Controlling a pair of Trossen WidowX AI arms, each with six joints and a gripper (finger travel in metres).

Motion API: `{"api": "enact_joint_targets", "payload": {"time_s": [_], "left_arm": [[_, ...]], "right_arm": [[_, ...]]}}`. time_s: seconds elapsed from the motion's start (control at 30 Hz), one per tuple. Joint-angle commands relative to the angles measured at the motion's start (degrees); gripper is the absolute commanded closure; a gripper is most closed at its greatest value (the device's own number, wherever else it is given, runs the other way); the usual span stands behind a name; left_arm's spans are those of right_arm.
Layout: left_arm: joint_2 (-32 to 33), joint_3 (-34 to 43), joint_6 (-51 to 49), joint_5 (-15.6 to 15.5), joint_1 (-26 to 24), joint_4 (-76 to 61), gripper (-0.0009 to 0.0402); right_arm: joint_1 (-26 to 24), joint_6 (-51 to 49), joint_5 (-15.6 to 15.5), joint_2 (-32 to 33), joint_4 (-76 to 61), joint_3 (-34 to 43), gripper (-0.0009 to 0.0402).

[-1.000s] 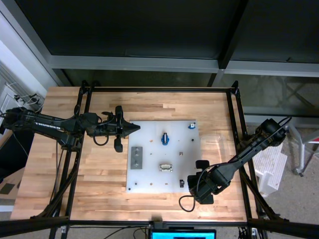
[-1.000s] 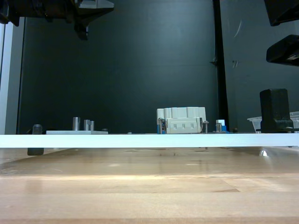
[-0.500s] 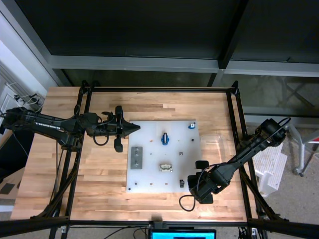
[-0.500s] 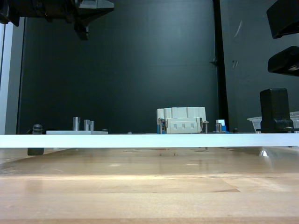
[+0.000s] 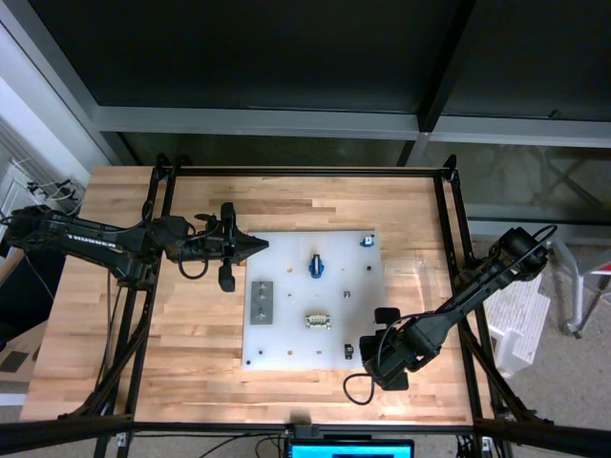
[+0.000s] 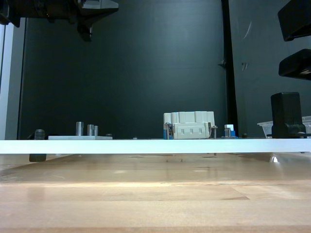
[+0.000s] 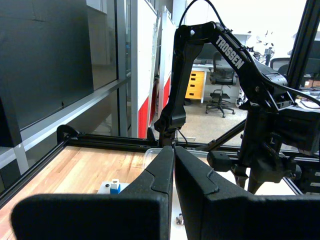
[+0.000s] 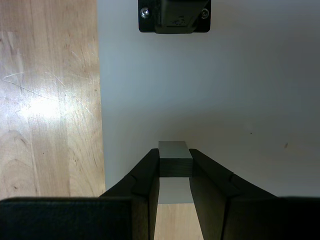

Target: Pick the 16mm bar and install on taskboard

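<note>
16mm bar, a short grey metal block [image 8: 175, 150], is held in the right gripper [image 8: 174, 161], pinched between the two black fingers [image 8: 148, 167] and hanging clear above the board; no seat touches it.

Left side: the left gripper [image 5: 260, 246] hovers high over the far left edge of the white flat taskboard [image 5: 286, 329], pointing inward; in its wrist view its fingers [image 7: 162, 170] are pressed together with nothing between them; it holds no part.

On the board, from the left: a grey rectangular metal plate [image 5: 261, 301] with short upright silver pegs [image 6: 79, 128]; then a blue plastic clip [image 5: 316, 265] further back and a beige multi-pin connector [image 5: 318, 322] nearer; then a small black square mount [image 5: 350, 350] near the right front corner; all rest on the light wooden table [image 5: 191, 334].

Right side: the right gripper [image 5: 387, 358] points down over the board's near right corner, just beside the black mount [image 8: 174, 15]; the bar hangs over the board's edge where white meets wood.

Progress, as a judgement: the pick looks done; the install is not yet done; which hole takes the bar cannot be told. If the seat is in the grey plate, the bar is well apart from it, so carrying, aligning and pushing in are all left.
</note>
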Motion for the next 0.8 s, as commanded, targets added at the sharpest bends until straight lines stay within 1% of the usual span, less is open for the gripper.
{"api": "enact_joint_targets", "payload": {"time_s": [0.03, 0.23, 0.53, 0.8], "left_arm": [[0.02, 0.00, 0.00, 0.02, 0.00, 0.00, 0.0392], [0.02, 0.00, 0.00, 0.02, 0.00, 0.02, 0.0393], [0.02, 0.00, 0.00, 0.02, 0.00, 0.02, 0.0393], [0.02, 0.00, 0.00, 0.02, 0.02, 0.00, 0.0393]], "right_arm": [[0.02, 0.07, 0.00, 0.02, 0.09, 0.00, 0.0348], [0.02, 0.02, 0.00, 0.00, 0.26, 0.00, 0.0293], [0.04, -0.20, -0.02, -0.92, 0.15, 0.04, 0.0229], [0.11, -0.50, -0.48, -3.74, -1.01, 0.04, 0.0193]]}}
